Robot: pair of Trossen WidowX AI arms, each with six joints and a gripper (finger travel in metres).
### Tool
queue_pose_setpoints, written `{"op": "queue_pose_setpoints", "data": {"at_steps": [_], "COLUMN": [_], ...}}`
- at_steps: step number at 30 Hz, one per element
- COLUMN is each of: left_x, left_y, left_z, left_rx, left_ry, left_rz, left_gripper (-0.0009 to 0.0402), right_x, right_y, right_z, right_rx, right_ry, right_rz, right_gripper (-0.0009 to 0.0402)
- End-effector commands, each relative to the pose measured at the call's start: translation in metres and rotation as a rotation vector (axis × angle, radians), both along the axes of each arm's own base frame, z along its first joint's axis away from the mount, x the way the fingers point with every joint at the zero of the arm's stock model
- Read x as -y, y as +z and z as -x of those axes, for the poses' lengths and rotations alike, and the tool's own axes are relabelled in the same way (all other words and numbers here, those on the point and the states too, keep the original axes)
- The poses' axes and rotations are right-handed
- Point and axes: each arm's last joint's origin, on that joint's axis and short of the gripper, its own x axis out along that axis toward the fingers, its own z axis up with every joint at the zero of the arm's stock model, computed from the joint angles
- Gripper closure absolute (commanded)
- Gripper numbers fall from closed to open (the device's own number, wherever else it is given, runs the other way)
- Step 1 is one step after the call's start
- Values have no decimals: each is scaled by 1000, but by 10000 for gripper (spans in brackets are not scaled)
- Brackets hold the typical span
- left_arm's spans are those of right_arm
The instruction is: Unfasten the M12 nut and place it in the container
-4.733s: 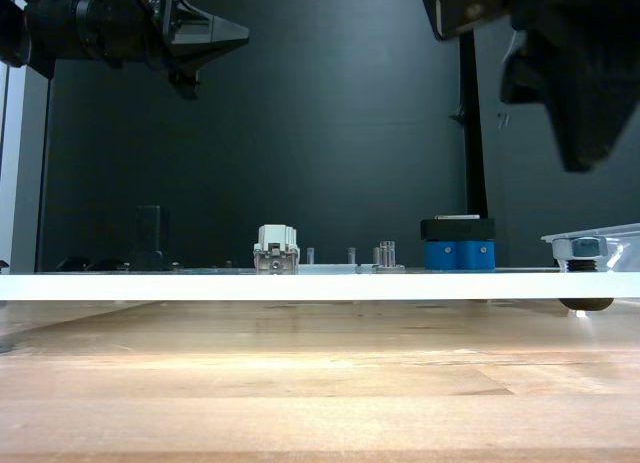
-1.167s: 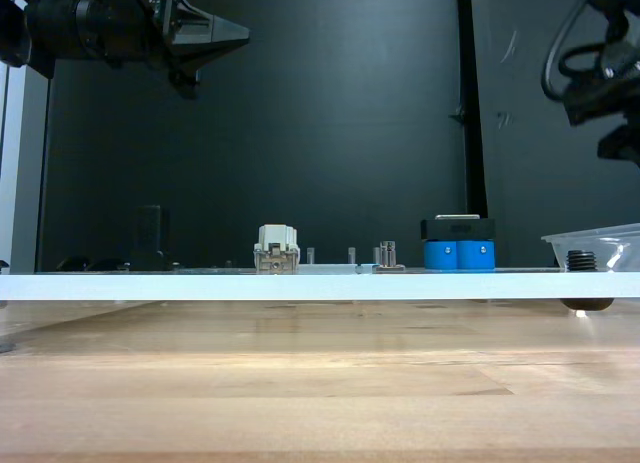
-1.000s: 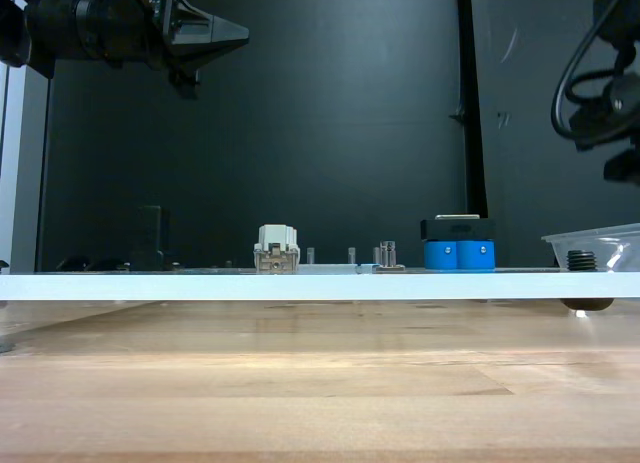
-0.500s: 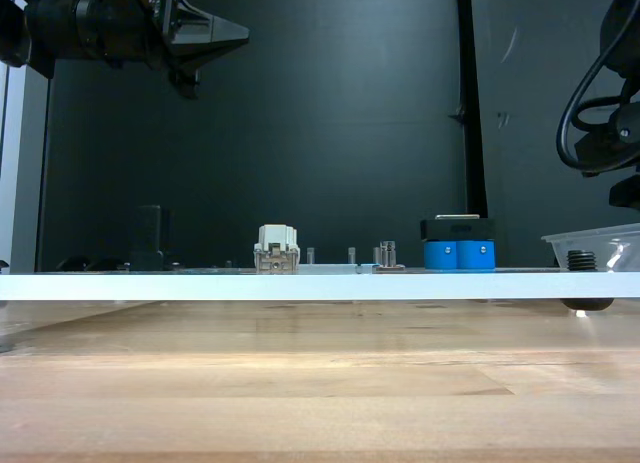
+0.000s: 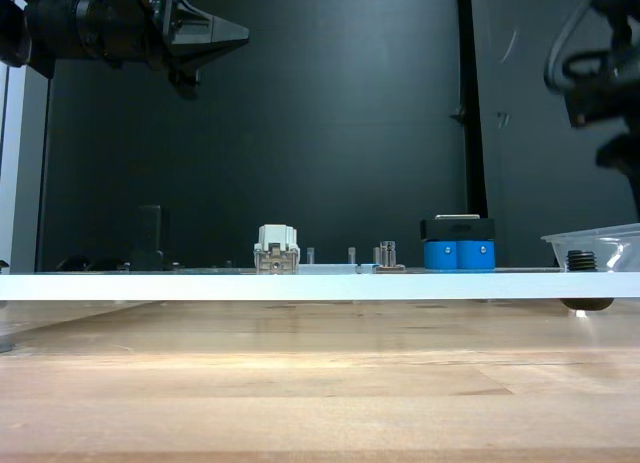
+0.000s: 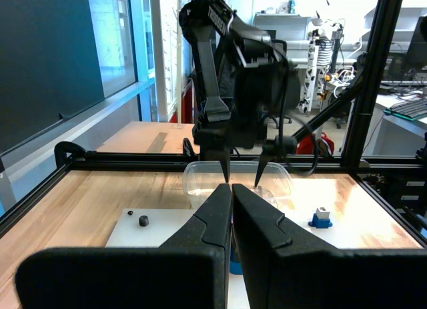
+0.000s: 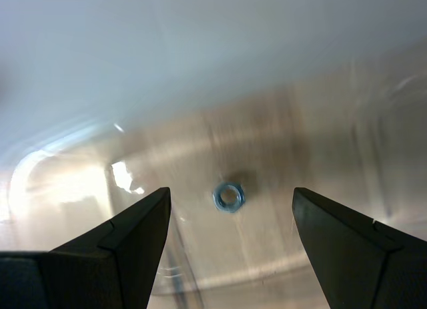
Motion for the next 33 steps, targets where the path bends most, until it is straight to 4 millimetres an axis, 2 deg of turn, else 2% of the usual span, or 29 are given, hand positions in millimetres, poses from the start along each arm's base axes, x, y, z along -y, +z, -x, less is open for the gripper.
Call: {"op": "queue_pose_setpoints", "data": {"at_steps": [1, 5, 9, 16, 22, 25, 33], "left_x": [0, 0, 0, 0, 0, 0, 0], "left_y": [0, 0, 0, 0, 0, 0, 0], "left_z": [0, 0, 0, 0, 0, 0, 0], "left_rx": [0, 0, 0, 0, 0, 0, 0], "left_ry": [0, 0, 0, 0, 0, 0, 0], "left_rz": [0, 0, 0, 0, 0, 0, 0], "left_gripper": [393, 393, 393, 393, 393, 393, 393], "right_x": [0, 5, 11, 33, 53, 59, 75], "right_y": [23, 48, 65, 83, 95, 96, 85], "right_z": [-6, -17, -28, -48, -59, -61, -64], "right_rx": [106, 212, 326, 574, 832, 936, 1199], "right_ry": [4, 30, 97, 213, 196, 192, 194], "right_rz": [42, 79, 101, 94, 154, 173, 158], "right_gripper": [146, 172, 210, 310, 398, 386, 393]}}
